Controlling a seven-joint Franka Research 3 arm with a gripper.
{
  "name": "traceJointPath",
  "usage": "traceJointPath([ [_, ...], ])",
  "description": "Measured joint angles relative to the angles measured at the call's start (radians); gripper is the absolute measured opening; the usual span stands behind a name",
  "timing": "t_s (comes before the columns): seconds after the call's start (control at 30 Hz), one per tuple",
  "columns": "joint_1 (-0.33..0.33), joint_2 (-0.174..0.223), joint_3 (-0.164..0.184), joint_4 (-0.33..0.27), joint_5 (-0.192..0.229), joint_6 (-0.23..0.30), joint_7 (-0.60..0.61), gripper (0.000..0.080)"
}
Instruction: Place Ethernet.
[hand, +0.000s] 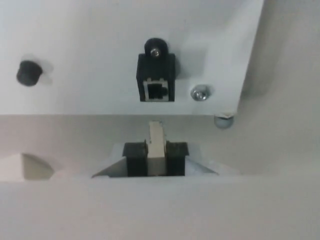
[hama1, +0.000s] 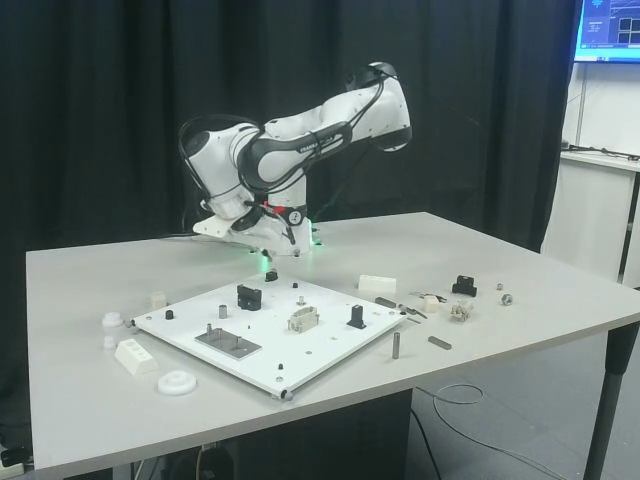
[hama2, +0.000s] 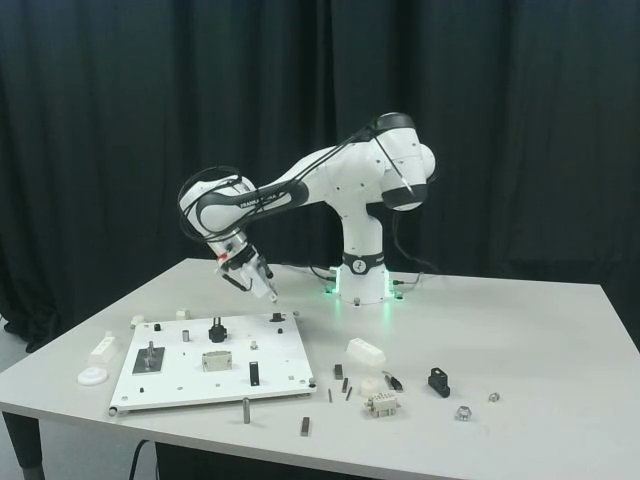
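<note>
In the wrist view my gripper (hand: 156, 156) is shut on a small white Ethernet plug (hand: 156, 142), which sticks out past the two black fingers (hand: 135, 159). Beyond the plug a black Ethernet socket (hand: 156, 80) stands on the white board (hand: 90, 50), its opening facing the plug, with a gap between them. In the room views the gripper (hama1: 268, 260) (hama2: 271, 294) hangs tilted just above the board's far edge (hama1: 300, 284), close over the socket (hama1: 271, 276) (hama2: 277, 317).
The board (hama2: 290, 375) also carries a black peg (hand: 28, 73), screws (hand: 200, 93), a black block (hama1: 248, 298), a connector (hama1: 303, 319) and a grey plate (hama1: 228, 342). White parts (hama1: 135, 355) lie to one side of it, and several loose parts (hama1: 460, 287) to the other.
</note>
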Motion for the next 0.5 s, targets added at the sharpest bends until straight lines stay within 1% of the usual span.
traceJointPath([
  [0.2, 0.011, 0.0, -0.025, 0.0, -0.009, -0.001, 0.0, 0.0076],
  [0.5, 0.024, 0.0, -0.039, 0.0, -0.009, -0.001, 0.005, 0.0076],
])
